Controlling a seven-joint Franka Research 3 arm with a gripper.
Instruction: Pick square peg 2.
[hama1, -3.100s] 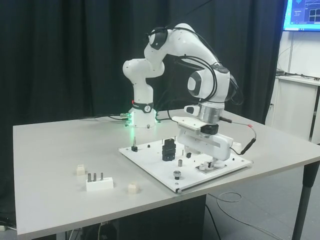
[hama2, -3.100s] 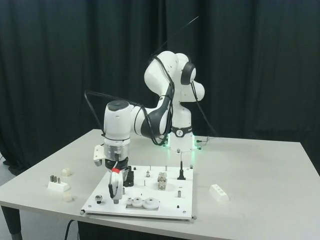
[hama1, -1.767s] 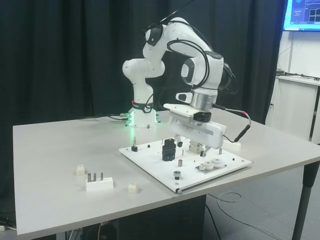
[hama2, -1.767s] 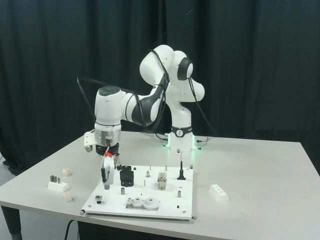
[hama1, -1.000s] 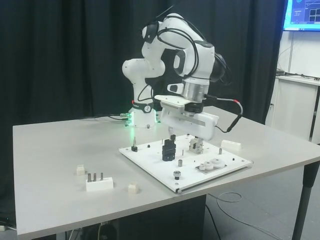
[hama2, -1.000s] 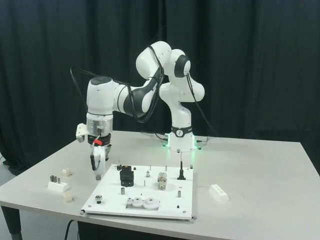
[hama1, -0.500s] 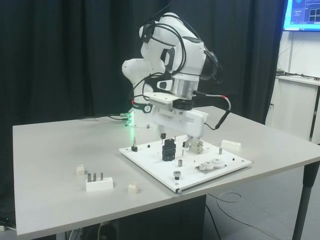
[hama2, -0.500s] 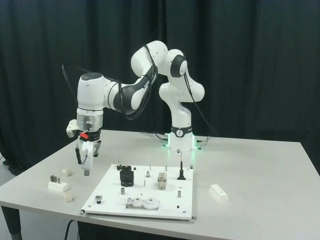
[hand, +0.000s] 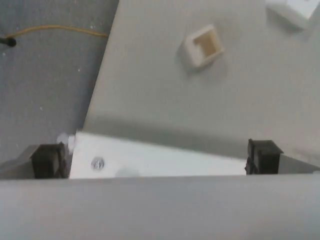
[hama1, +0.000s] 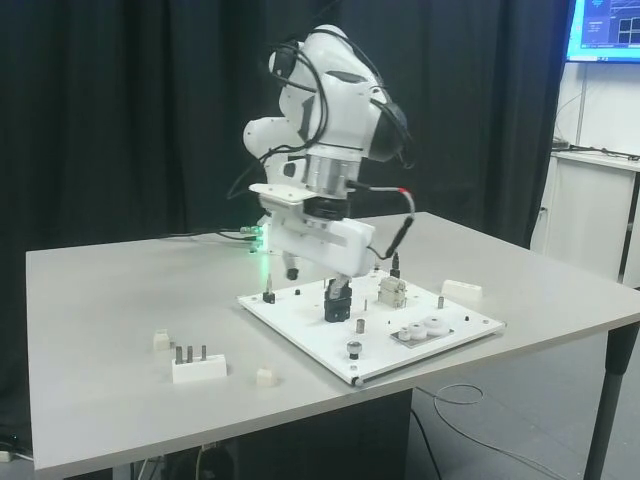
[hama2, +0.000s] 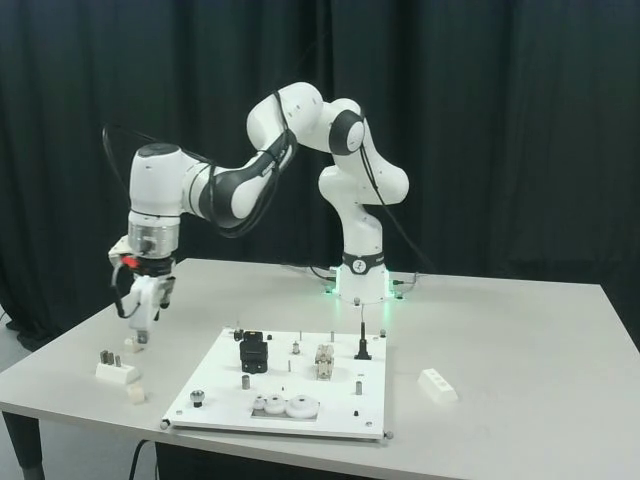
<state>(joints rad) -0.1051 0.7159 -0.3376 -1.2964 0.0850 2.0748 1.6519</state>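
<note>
We are on the approach: our tool (hama2: 143, 338) hangs over the bench (hama2: 520, 340) just off the white board's (hama2: 300, 400) edge, fingers spread wide and empty. Square peg 2 (hama2: 117, 360), we judge, stands in the small white holder (hama2: 117, 373) near the bench's edge. Next we must centre above it and descend.

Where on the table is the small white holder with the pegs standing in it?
In the second room view, the white peg holder sits on the grey table, near its edge, beside the white board, with the claw hovering just above it.
</note>
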